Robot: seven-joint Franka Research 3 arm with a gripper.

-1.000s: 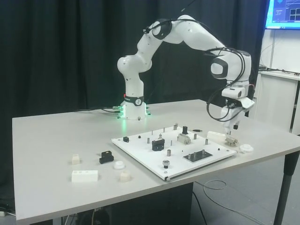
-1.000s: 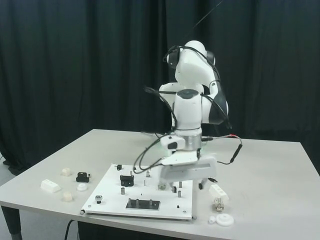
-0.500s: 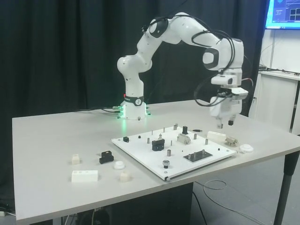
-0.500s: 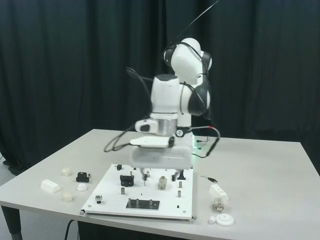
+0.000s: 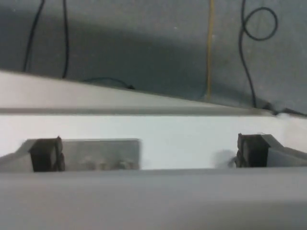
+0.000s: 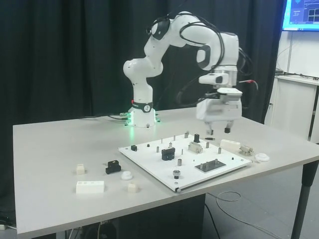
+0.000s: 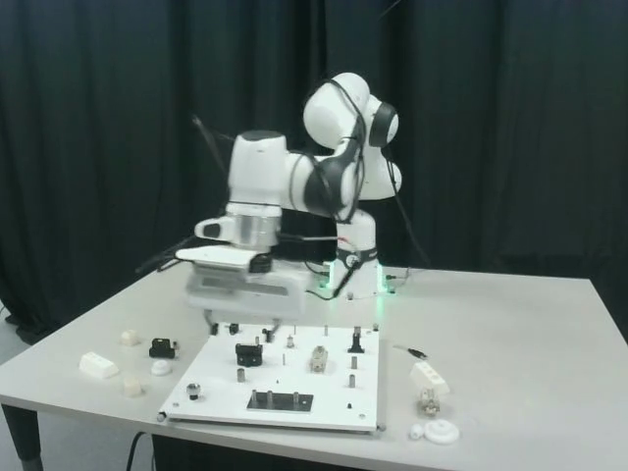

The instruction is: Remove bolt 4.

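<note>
Grey table (image 6: 60, 149), white board (image 6: 149, 154), spread-fingered empty tool (image 6: 218, 129) above.

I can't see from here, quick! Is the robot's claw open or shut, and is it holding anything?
Gripper: open and holding nothing; it hangs in the air above the white board.

The arm (image 6: 189, 30) is white with black cable loops; its base ring (image 6: 142, 115) glows green. A white board (image 6: 184, 157) lies on the grey table (image 6: 55, 144) — black and grey fittings dot it. The curtain (image 7: 98, 128) is black. The fingertips (image 5: 46, 154) look black, perhaps dark grey.
</note>
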